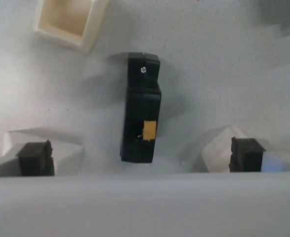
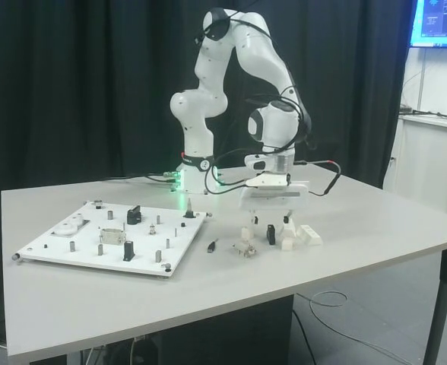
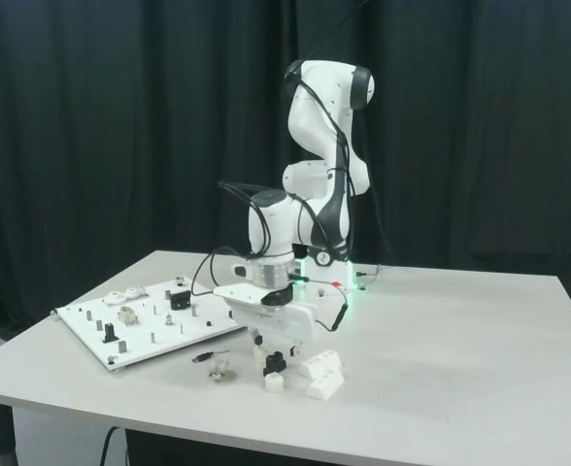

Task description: Remove BNC.

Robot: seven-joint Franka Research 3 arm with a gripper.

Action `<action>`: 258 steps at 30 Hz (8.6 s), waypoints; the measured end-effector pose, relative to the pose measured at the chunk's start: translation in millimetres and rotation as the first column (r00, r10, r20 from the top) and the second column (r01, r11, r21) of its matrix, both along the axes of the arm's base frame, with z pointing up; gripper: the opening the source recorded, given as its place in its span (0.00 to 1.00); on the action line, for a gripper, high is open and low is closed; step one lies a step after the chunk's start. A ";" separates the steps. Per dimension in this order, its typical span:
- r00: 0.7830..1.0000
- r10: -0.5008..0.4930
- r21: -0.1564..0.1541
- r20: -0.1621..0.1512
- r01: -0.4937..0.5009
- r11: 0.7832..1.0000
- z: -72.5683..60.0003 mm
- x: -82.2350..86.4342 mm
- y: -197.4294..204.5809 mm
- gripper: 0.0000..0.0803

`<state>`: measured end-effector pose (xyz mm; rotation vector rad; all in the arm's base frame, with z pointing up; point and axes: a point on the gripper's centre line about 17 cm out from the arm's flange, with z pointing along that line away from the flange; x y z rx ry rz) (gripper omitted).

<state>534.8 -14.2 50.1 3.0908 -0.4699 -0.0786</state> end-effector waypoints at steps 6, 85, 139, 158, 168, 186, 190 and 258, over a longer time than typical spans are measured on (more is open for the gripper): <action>1.000 -0.001 0.004 -0.009 0.001 1.000 3.4 1.4 0.5 0.99; 0.858 -0.471 -0.080 0.202 0.494 0.866 92.8 -11.3 -281.2 1.00; 0.372 -0.927 0.008 0.042 0.928 0.373 23.8 -132.9 -317.9 1.00; 0.330 -0.941 -0.031 0.072 0.944 0.328 7.4 -135.0 -323.5 1.00; 0.327 -0.942 -0.030 0.081 0.945 0.326 1.0 -129.9 -320.0 1.00; 0.319 -0.943 -0.012 0.097 0.948 0.319 -2.6 -120.3 -316.8 1.00; 0.320 -0.942 -0.012 0.100 0.947 0.320 -4.2 -119.9 -316.8 1.00; 0.391 -0.913 0.008 0.120 0.919 0.395 -20.9 -114.9 -319.9 0.88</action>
